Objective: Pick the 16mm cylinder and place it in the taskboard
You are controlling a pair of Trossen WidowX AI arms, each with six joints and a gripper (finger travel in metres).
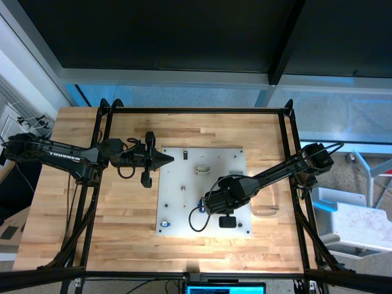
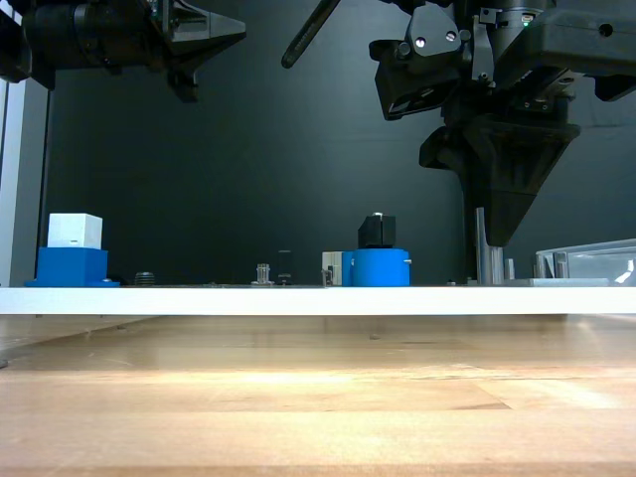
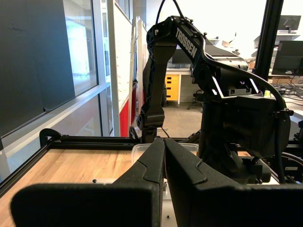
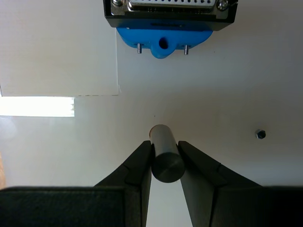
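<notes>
The wooden table carries the white taskboard, and a clear plastic tray lies just beside the board's right edge. The left gripper hangs high over the left edge of the taskboard; its fingers are pressed together and it holds nothing. The right gripper points down over the near middle of the board, close to the blue part with the silver connector.

Between its fingers it clamps the 16mm cylinder, upright, with the lower end at the board surface or very near to it. I cannot tell if it touches, and the hole under it is hidden by the cylinder itself.

I judge that picking is done and placing is in hand. The next move calls for a straight descent without tilt, then releasing the cylinder only when it is seated.
</notes>
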